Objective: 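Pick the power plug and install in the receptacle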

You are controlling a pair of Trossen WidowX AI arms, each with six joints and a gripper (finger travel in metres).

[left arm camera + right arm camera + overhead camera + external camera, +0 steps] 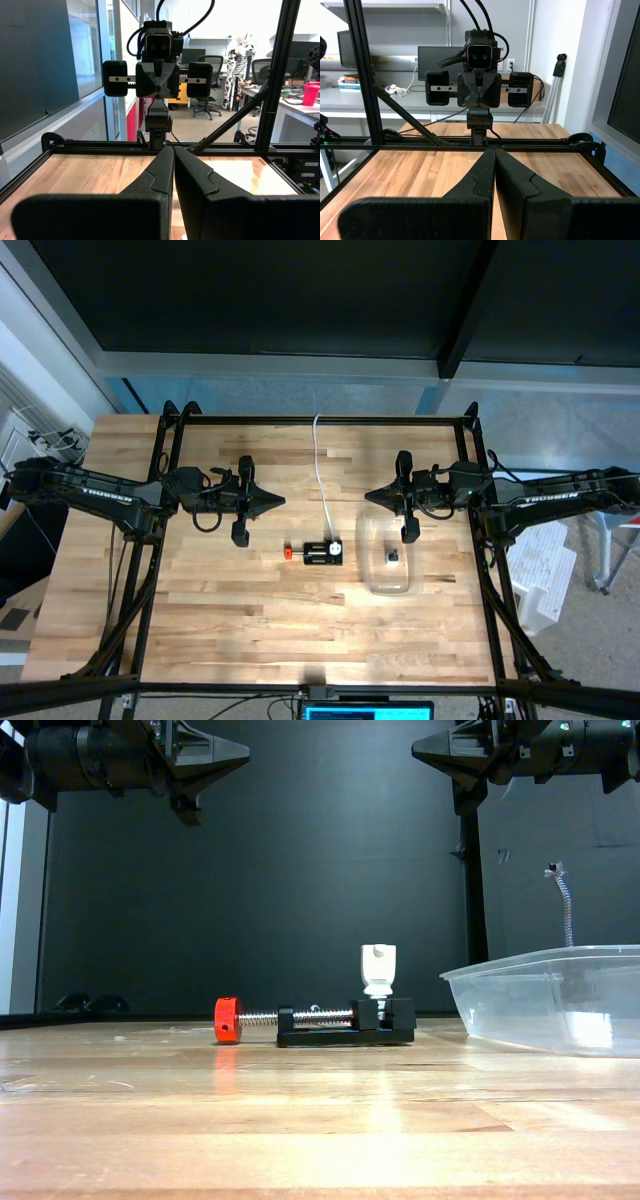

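Aloft, closed: left gripper, right gripper

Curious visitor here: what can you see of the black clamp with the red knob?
Small black vise, flat on the wooden table; red knob on a silvery screw points left. Its jaws hold a white receptacle upright. Clear tray lies apart at its right. Left tool and right tool, both shut, hang above.
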